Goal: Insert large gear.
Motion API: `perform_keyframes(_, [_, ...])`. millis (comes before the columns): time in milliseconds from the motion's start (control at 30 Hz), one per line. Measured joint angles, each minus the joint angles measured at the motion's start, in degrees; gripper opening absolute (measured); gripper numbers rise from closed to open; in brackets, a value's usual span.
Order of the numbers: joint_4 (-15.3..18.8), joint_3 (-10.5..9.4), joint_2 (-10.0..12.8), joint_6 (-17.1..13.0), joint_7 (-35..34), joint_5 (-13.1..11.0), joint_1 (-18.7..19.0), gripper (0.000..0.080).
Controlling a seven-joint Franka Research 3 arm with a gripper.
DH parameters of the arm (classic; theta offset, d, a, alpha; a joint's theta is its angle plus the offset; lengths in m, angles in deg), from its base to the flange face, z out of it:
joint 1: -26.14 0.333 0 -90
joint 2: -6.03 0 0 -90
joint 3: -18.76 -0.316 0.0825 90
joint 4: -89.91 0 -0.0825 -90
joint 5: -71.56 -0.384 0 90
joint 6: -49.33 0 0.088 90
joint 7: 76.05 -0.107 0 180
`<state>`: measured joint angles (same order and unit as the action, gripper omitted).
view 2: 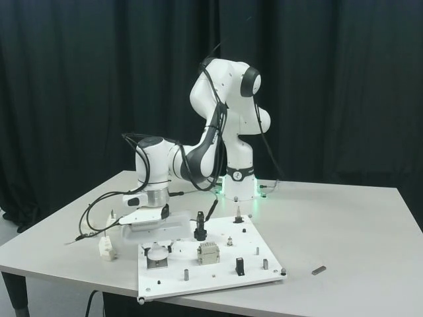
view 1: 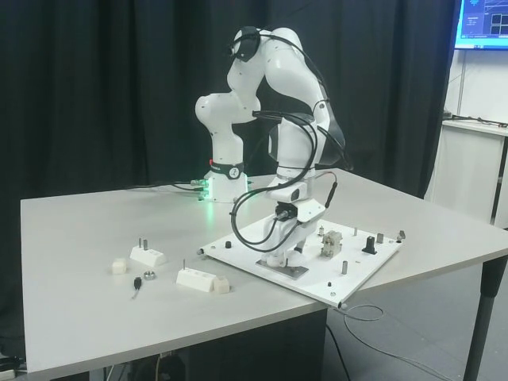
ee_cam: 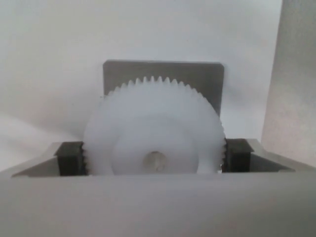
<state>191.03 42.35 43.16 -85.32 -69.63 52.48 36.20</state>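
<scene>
Gear: the large white plastic gear [ee_cam: 154, 131] with fine teeth and a round centre bore sits mid-frame in the wrist view; in the second room view it is low and left of centre, over the plate.
Gripper: the gripper [ee_cam: 154, 157] has its black padded fingers [ee_cam: 69, 158] pressed against opposite edges of the gear, holding it.
Base: a flat grey metal plate [ee_cam: 163, 73] with rounded corners lies under the gear, on the white square assembly board [view 1: 361, 274].
Risk, tilt: if the bore meets the shaft off-axis, I judge the gear could jam partway down.
Risk, slip: smooth plastic teeth between the pads might let it twist.
Risk, release: letting go too early could leave it unseated.
Surfaces: matte gear, dull metal plate, smooth grey table [view 1: 71, 238].
</scene>
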Motion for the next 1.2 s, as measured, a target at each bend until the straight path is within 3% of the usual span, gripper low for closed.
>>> perform_keyframes(1200, [-0.3,0.06,-0.1,2.0,3.7,0.4,-0.8,0.0597])
